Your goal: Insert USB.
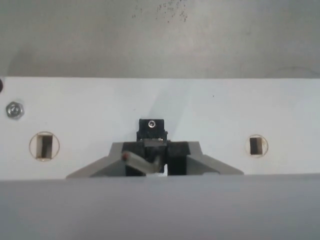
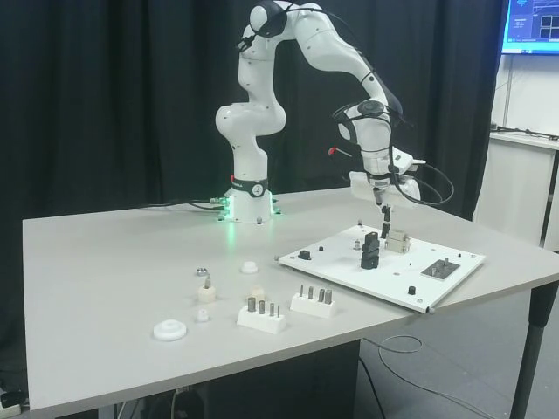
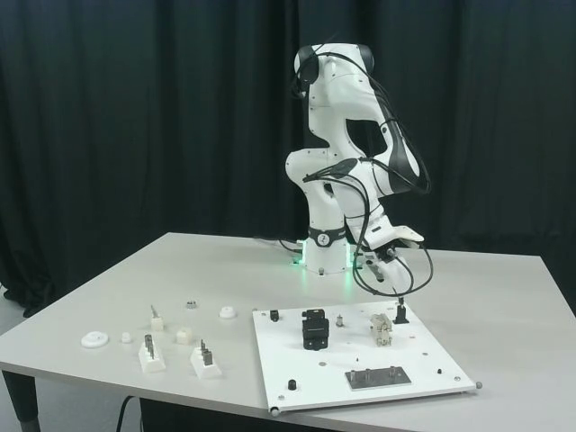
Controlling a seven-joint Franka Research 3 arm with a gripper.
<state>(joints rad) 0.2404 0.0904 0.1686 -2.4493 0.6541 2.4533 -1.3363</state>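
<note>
My gripper (image 1: 154, 161) is shut on a small black USB plug (image 1: 152, 129), which points down at the white task board (image 1: 210, 105). In the first room view the gripper (image 2: 383, 208) hangs with the plug (image 2: 385, 213) a little above the board's far edge (image 2: 454, 249). A small white and grey socket block (image 2: 398, 242) stands on the board just in front of it, apart from the plug. The second room view shows the gripper (image 3: 399, 309) beside that socket block (image 3: 382, 329). A cable loops from the wrist.
A black block (image 2: 370, 250) stands mid-board and a grey plate (image 2: 439, 268) lies near its front. Two slotted holes (image 1: 44, 145) (image 1: 257, 145) and a nut (image 1: 15, 110) flank the plug. White holders with pegs (image 2: 262, 314) and small white parts (image 2: 169, 330) lie further along the table.
</note>
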